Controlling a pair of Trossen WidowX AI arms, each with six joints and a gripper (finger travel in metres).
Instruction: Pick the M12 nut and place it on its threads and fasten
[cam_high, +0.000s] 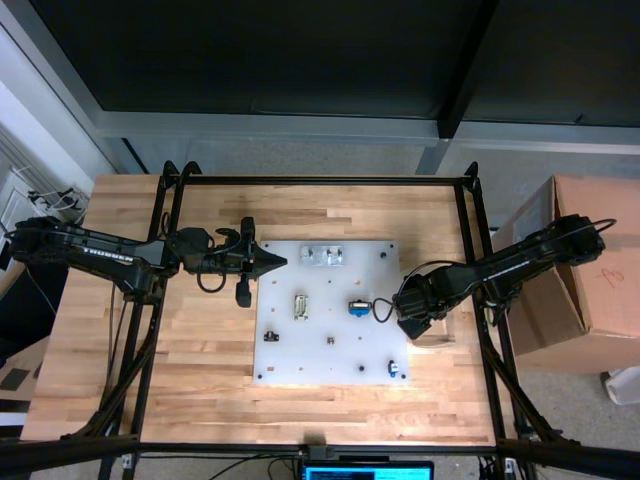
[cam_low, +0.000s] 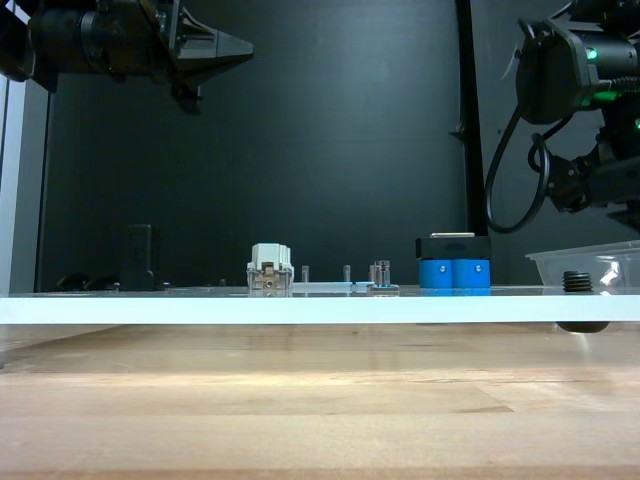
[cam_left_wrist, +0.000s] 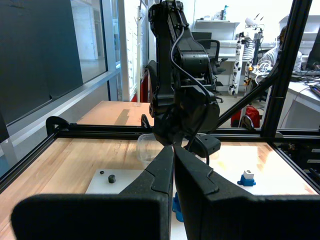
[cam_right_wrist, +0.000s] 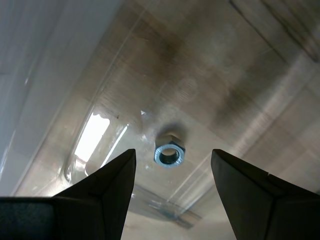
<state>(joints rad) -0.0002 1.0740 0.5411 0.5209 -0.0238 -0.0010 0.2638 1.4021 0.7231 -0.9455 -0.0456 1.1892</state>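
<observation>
High view, left claw: the left claw (cam_high: 275, 262) hovers at the far left edge of the white board (cam_high: 300, 350). Its two fingers are pressed together into a single point.
High view, right claw: the right claw (cam_high: 418, 322) hangs just off the board's right edge, directly over a clear tray (cam_high: 443, 338). The claw hides most of the tray, so its contents cannot be told here.
High view, stud: the black stud (cam_high: 360, 367) stands on the board, nearer the camera than the right claw and apart from it.
Low view, left claw: it is raised high above the board, its fingers meeting at the tips.
Low view, tray and stud: the tray sits below the right arm (cam_low: 560, 70). The stud stands in front of the tray with its ribs uncovered. The right claw's fingers cannot be made out here.
Left wrist view: the left claw's fingers lie shut against each other with nothing between them. Straight ahead of their tips, the right arm bends down over the tray.
Right wrist view, tray contents: only this view shows the M12 nut (cam_right_wrist: 169, 154). It lies flat and free on the tray's clear floor.
Right wrist view, right claw: its fingers stand wide apart, one on each side of the nut, touching neither side.
</observation>
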